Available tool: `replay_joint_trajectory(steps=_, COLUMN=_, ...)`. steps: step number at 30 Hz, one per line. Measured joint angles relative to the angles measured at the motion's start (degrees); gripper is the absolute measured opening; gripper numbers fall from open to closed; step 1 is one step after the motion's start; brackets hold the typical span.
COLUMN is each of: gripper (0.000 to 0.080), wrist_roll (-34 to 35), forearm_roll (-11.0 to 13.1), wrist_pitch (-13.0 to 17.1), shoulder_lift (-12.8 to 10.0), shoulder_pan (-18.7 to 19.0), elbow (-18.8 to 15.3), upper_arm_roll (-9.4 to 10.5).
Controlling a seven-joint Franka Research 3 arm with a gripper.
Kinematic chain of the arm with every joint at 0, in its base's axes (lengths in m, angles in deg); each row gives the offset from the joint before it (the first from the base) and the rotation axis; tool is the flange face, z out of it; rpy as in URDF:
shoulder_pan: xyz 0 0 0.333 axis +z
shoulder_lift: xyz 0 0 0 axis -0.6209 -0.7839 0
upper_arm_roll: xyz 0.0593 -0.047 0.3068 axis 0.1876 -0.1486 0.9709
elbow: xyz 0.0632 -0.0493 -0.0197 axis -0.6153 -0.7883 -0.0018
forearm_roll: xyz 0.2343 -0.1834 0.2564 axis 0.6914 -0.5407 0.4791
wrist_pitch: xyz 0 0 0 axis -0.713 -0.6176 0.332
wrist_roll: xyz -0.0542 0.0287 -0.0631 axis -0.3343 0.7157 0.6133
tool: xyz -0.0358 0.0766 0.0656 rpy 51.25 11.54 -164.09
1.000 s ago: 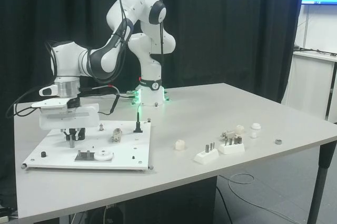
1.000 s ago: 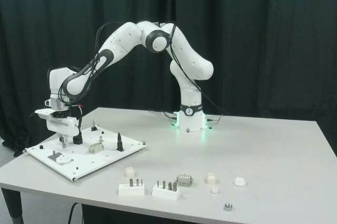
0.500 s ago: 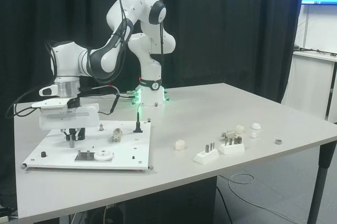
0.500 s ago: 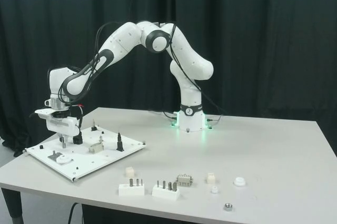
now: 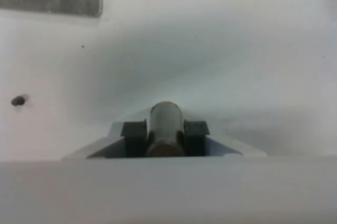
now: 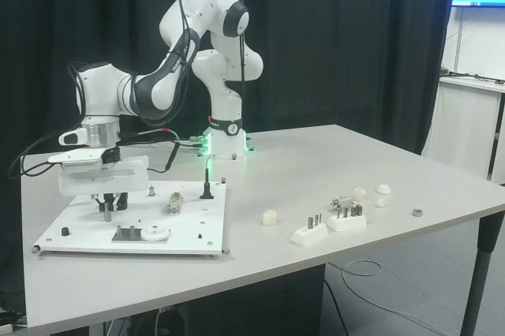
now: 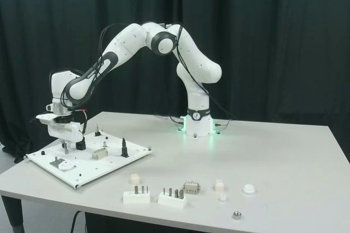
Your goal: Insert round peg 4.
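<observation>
Your white arm's gripper (image 5: pixel 166 139) grasps the grey round metal peg (image 5: pixel 165 124) above the white square assembly board (image 6: pixel 197 222). Since a second ago, it sits slightly higher

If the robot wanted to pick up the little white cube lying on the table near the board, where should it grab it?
The white cube sits alone on the grey table, apart from the white board and the peg holders. Coming straight down from above looks best, with the fingers closing on two opposite flat sides, since nothing crowds it. The gripper is busy now, shut on the round peg.
</observation>
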Motion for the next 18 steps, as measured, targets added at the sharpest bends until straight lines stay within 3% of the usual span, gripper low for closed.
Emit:
replay_joint_trajectory(steps=7, gripper=0.0144, wrist_roll=0.1, forearm_roll=0.9, wrist_pitch=0.1, shoulder_lift=0.0, shoulder_pan=0.0, elbow=0.1, upper_arm_roll=0.20)
replay_joint_trajectory(steps=8, gripper=0.0206, wrist_roll=0.1, forearm_roll=1.1, wrist_pitch=0.1, shoulder_lift=0.0, shoulder_pan=0.0, elbow=0.1, upper_arm_roll=0.29)
replay_joint_trajectory(steps=13, gripper=0.0206, wrist_roll=0.1, forearm_roll=2.0, wrist_pitch=0.1, shoulder_lift=0.0, shoulder_pan=0.2, elbow=0.5, upper_arm_roll=0.84)
replay_joint_trajectory(steps=14, gripper=0.0490, wrist_roll=0.1, forearm_roll=2.1, wrist_pitch=0.1, shoulder_lift=0.0, shoulder_pan=0.2, elbow=0.7, upper_arm_roll=0.85)
replay_joint_trajectory(steps=18, gripper=0.0490, wrist_roll=0.3, forearm_roll=2.2, wrist_pitch=0.1, shoulder_lift=0.0, shoulder_pan=0.6, elbow=1.4, upper_arm_roll=0.85)
